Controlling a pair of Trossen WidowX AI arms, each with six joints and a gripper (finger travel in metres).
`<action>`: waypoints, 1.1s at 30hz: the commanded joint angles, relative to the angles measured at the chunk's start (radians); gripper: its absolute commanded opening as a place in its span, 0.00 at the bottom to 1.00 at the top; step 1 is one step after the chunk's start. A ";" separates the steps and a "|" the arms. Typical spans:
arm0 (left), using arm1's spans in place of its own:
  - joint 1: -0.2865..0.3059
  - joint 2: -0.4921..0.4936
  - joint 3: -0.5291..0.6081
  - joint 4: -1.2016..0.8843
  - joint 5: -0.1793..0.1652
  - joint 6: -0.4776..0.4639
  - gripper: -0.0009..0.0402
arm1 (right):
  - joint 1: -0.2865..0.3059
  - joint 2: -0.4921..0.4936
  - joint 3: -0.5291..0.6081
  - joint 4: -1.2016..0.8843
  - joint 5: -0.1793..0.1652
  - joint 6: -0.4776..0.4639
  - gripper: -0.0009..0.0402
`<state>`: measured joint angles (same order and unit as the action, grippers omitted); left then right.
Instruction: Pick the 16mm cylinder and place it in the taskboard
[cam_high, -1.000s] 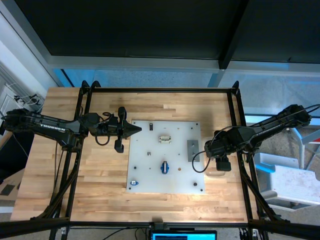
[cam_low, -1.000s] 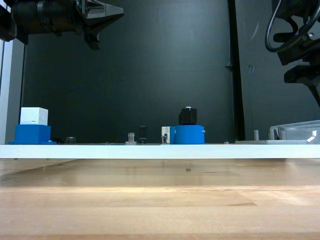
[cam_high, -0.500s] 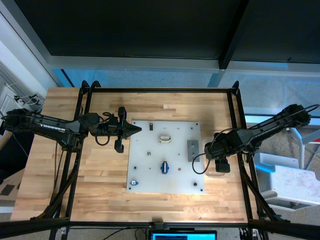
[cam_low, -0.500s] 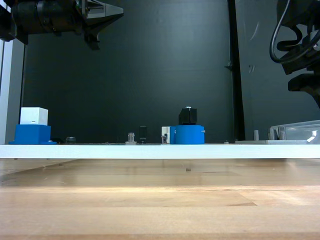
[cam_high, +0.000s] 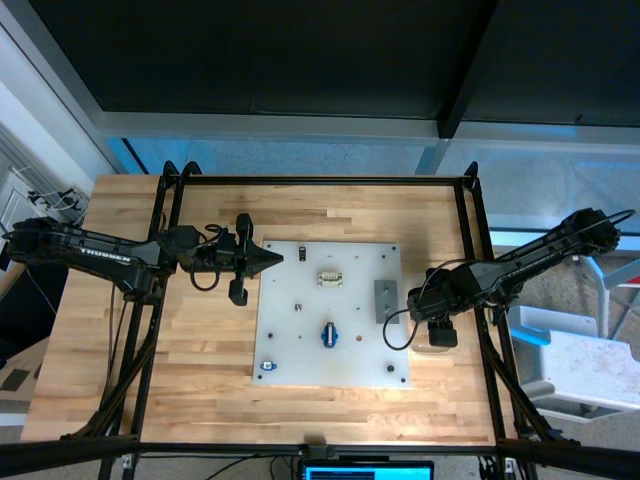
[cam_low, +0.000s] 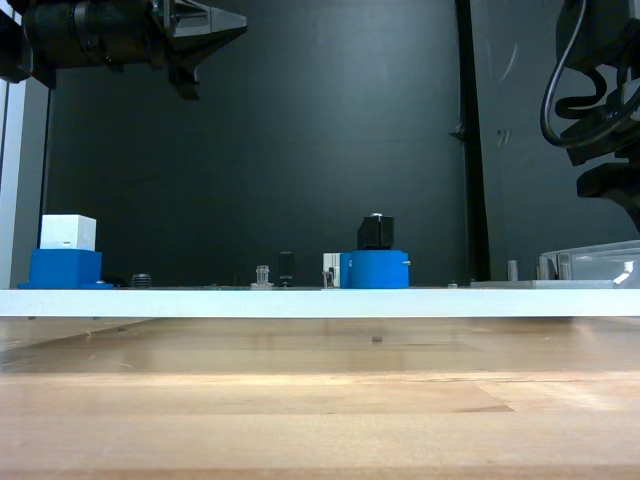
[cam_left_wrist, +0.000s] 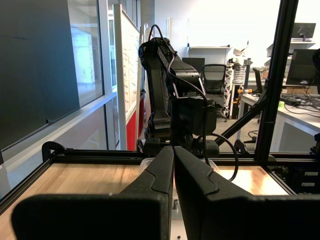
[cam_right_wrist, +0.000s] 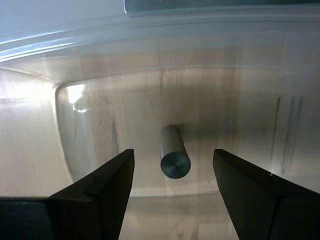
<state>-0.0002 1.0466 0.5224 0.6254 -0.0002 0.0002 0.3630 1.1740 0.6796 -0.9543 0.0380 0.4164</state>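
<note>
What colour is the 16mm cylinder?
Grey; right wrist view, under the right gripper. Left gripper shut near taskboard.

White capital lettering is printed along the black tubular forearm of the left arm (cam_high: 97, 252), seen in the high view outboard of the closed left gripper (cam_high: 275, 258); the letters are too small to be read with certainty. No other writing can be read in any view
</note>
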 joint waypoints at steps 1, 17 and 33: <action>0.000 0.000 0.000 0.000 0.000 0.000 0.02 | 0.002 0.000 -0.010 0.008 0.020 0.000 0.56; 0.000 0.000 0.000 0.000 0.000 0.000 0.02 | 0.005 0.000 -0.051 0.054 0.023 0.004 0.56; 0.000 0.000 0.000 0.000 0.000 0.000 0.02 | 0.006 0.000 -0.051 0.059 0.023 0.004 0.38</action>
<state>-0.0002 1.0466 0.5224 0.6258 -0.0002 0.0002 0.3687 1.1744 0.6281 -0.8959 0.0605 0.4213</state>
